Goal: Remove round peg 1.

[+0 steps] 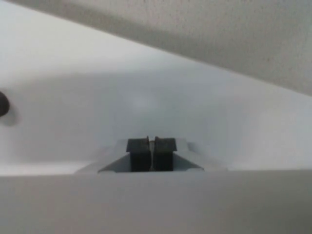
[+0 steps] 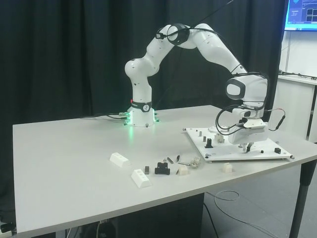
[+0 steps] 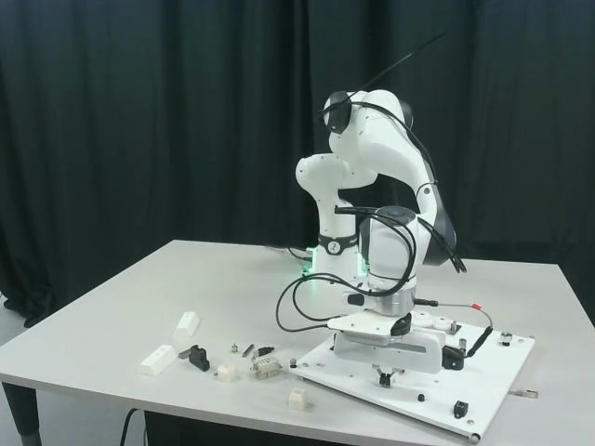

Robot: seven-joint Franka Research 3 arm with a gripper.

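With its fingers pressed together on nothing, the gripper hovered low over the white board at the frame's right, and round peg 1 could not be picked out, so removal seemingly remained undone.

White arm bent over a white board at the grey table's right edge. Gripper low over the board. Two white blocks and small parts scattered nearby. Black curtain behind.
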